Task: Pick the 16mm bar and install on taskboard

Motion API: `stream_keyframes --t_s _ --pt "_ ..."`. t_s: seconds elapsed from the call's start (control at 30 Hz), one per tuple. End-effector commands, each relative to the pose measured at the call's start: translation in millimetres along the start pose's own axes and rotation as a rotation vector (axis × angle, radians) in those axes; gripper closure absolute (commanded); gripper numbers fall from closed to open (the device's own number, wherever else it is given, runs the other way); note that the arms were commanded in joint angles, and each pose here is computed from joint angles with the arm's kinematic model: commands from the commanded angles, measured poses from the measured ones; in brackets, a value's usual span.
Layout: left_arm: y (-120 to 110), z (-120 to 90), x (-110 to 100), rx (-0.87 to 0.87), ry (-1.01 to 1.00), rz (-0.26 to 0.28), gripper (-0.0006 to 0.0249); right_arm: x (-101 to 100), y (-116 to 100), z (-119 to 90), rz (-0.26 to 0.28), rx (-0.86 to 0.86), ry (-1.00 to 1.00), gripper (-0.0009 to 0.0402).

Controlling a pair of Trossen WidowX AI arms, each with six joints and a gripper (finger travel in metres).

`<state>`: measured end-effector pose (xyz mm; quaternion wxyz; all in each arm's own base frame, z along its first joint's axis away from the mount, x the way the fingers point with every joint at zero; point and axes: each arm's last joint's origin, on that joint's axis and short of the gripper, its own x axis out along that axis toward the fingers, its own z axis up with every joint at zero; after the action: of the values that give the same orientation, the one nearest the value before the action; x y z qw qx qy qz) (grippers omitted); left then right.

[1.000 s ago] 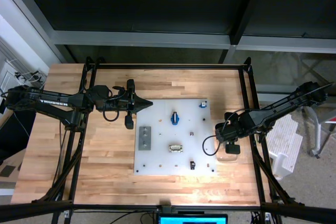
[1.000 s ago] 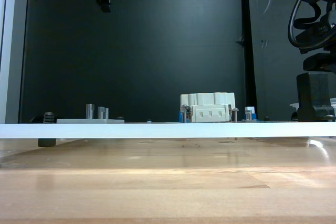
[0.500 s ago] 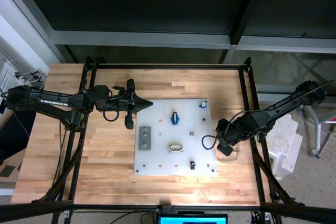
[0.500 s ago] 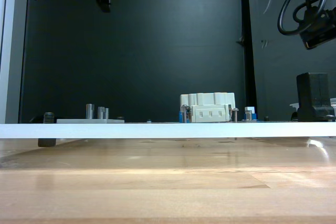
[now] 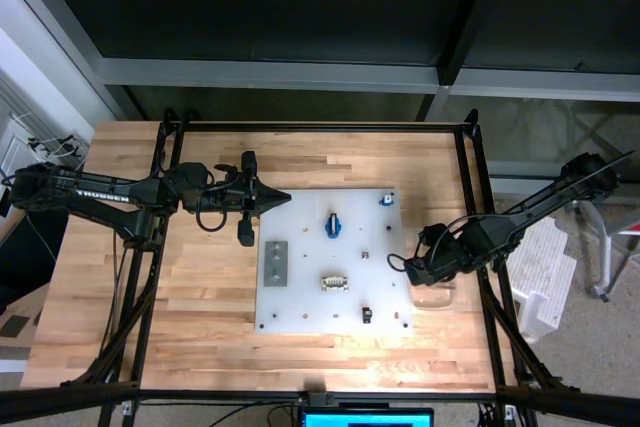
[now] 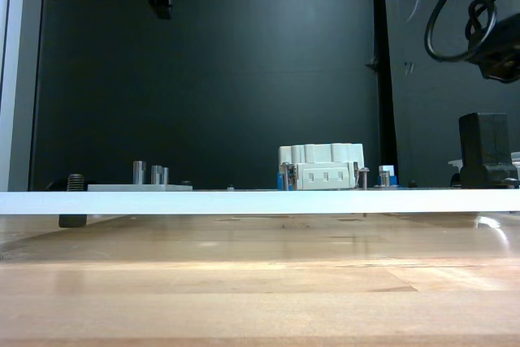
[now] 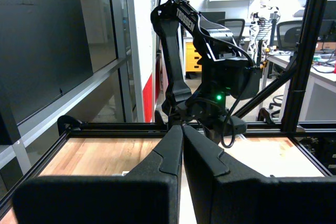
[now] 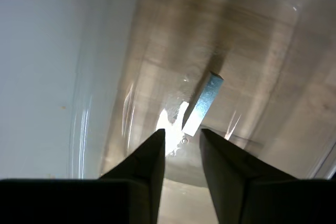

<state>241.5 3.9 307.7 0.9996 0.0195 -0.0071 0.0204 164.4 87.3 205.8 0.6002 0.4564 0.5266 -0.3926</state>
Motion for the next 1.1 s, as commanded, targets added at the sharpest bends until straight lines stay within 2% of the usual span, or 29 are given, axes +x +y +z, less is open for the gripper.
stream_keyframes --t_s 0.03,0.2,0.37,0.53,0.7,1.1 --pt "0 0 0 0.0 0.0 0.0 0.0243 4 1 -2 -0.019 0.072 -0.003 0.0266" --pt "0 0 0 0.0 0.0 0.0 0.0243 8 3 -3 -0.034 0.16 -0.008 0.0231" --pt "0 0 0 0.0 0.0 0.0 0.0243 12 4 -5 -0.057 0.204 -0.016 0.0214" --pt "0 0 0 0.0 0.0 0.0 0.0243 19 5 -7 -0.092 0.227 -0.005 0.0217" --pt "0 0 0 0.0 0.0 0.0 0.0243 25 5 -8 -0.099 0.24 0.001 0.0221" --pt "0 0 0 0.0 0.0 0.0 0.0243 36 2 -9 -0.077 0.247 0.01 0.0224"
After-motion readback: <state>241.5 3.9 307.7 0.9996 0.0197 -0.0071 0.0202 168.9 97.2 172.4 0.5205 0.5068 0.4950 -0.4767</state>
